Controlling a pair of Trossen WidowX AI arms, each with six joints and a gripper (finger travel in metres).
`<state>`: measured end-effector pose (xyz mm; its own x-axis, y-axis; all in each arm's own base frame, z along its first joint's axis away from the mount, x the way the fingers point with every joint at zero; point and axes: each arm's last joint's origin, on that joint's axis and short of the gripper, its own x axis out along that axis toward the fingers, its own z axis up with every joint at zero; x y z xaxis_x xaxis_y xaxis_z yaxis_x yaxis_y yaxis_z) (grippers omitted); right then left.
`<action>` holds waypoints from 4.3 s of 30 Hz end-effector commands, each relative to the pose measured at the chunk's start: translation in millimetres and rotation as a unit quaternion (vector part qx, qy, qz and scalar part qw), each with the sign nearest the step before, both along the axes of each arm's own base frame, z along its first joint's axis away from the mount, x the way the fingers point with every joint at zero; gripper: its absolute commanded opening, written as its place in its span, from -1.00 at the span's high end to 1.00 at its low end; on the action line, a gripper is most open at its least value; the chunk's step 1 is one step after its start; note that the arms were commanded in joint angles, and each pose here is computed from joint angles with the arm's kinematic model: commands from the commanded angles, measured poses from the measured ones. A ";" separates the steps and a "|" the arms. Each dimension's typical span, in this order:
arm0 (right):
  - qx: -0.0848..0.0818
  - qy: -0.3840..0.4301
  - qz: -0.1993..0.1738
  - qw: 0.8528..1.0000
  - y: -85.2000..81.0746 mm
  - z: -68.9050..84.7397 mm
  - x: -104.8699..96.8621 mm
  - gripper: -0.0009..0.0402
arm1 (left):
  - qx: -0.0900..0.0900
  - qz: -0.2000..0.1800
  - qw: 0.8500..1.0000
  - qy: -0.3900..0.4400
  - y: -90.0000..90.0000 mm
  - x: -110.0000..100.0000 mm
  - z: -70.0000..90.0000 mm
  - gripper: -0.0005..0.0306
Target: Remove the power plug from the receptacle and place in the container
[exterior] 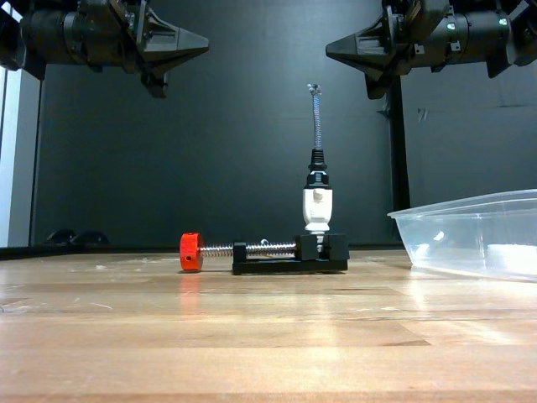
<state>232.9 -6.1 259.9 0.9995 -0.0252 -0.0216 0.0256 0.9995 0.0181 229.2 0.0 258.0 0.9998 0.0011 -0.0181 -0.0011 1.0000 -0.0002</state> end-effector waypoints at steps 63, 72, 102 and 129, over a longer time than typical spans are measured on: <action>0.033 0.525 -0.026 0.850 55.5 -0.4 104.9 -0.31 | 0.000 0.000 1.000 0.000 0.1 0.0 0.0 0.96; 0.021 0.531 -0.023 0.847 59.5 -13.3 123.3 -0.29 | 0.000 0.000 1.000 0.000 0.1 0.0 0.0 0.96; 0.008 0.540 -0.016 0.841 63.5 -32.3 133.5 0.28 | 0.000 0.000 1.000 0.000 0.1 0.0 0.0 0.96; 0.008 0.533 -0.017 0.846 63.0 -26.6 132.1 0.96 | 0.000 0.000 1.000 0.000 0.0 0.0 0.0 0.96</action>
<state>365.4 57.0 230.0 0.4002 -0.0469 -0.9152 0.0641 0.9977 -0.0231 229.2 0.0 257.9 0.9998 0.0008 -0.0185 -0.0008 1.0000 -0.0006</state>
